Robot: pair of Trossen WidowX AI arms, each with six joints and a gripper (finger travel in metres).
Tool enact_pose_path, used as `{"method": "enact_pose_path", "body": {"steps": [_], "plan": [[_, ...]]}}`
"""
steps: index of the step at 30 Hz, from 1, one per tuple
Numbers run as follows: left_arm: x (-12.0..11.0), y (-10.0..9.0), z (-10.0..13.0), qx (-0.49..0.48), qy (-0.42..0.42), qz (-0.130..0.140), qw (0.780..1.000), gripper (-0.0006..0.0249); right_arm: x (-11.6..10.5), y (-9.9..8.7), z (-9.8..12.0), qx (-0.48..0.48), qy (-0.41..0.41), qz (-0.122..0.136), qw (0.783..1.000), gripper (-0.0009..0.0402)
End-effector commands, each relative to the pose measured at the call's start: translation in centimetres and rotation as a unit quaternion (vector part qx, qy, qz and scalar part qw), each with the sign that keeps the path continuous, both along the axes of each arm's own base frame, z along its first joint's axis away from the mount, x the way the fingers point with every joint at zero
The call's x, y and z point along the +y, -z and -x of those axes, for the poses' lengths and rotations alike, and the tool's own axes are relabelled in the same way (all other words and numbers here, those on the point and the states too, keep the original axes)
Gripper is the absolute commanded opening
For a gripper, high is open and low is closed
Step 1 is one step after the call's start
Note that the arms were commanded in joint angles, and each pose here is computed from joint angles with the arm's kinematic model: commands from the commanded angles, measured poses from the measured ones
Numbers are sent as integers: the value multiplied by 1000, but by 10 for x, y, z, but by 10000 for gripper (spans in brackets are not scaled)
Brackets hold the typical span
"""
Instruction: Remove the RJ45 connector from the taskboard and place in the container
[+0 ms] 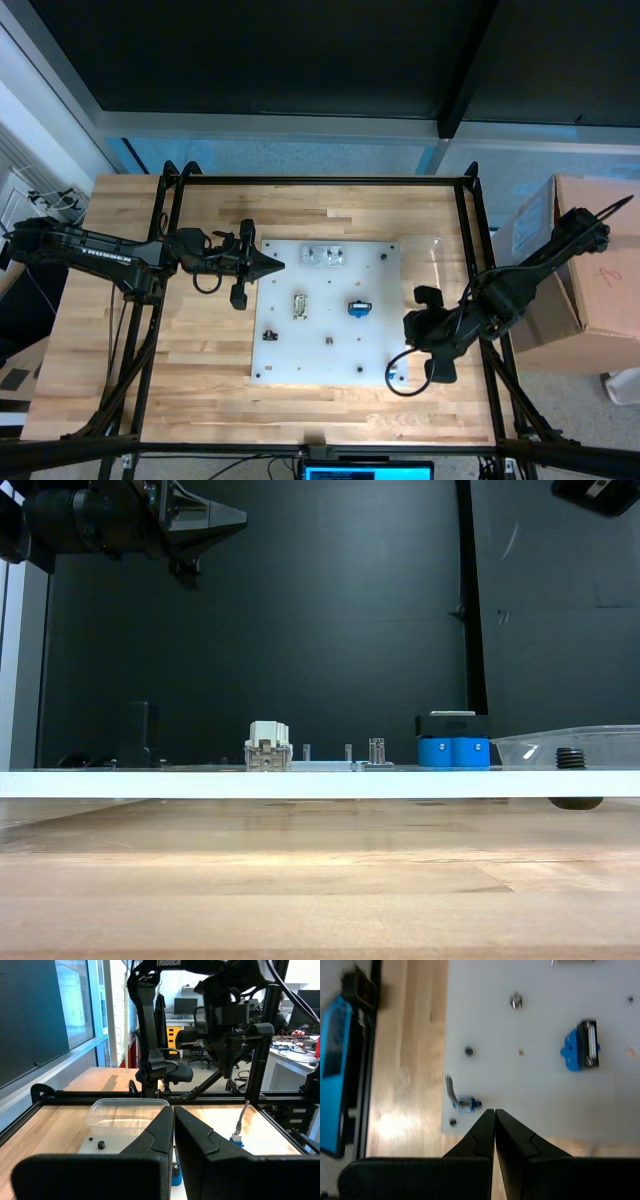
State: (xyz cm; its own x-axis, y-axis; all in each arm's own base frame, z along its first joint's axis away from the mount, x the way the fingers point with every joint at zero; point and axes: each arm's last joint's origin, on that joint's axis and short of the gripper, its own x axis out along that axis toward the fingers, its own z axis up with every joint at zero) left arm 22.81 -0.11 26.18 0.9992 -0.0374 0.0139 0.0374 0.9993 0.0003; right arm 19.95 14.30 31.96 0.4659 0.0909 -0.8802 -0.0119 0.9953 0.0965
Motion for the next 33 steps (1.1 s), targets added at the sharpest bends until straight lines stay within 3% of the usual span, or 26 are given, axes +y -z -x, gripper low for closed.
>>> {"method": "enact_pose_path", "body": {"steps": [1,6,14,22,33], "plan": [[0,0,0,0,0,0,1000,0,6,-6,0,43,-8,9,999,0],[0,0,0,0,0,0,1000,0,12,-11,-5,87,-14,26,996,0],[0,0,0,0,0,0,1000,0,19,-5,-11,120,3,21,993,19],[0,0,0,0,0,0,1000,0,24,2,-16,129,15,25,991,75],[0,0,0,0,0,0,1000,0,38,33,-30,116,31,40,992,171]]}}
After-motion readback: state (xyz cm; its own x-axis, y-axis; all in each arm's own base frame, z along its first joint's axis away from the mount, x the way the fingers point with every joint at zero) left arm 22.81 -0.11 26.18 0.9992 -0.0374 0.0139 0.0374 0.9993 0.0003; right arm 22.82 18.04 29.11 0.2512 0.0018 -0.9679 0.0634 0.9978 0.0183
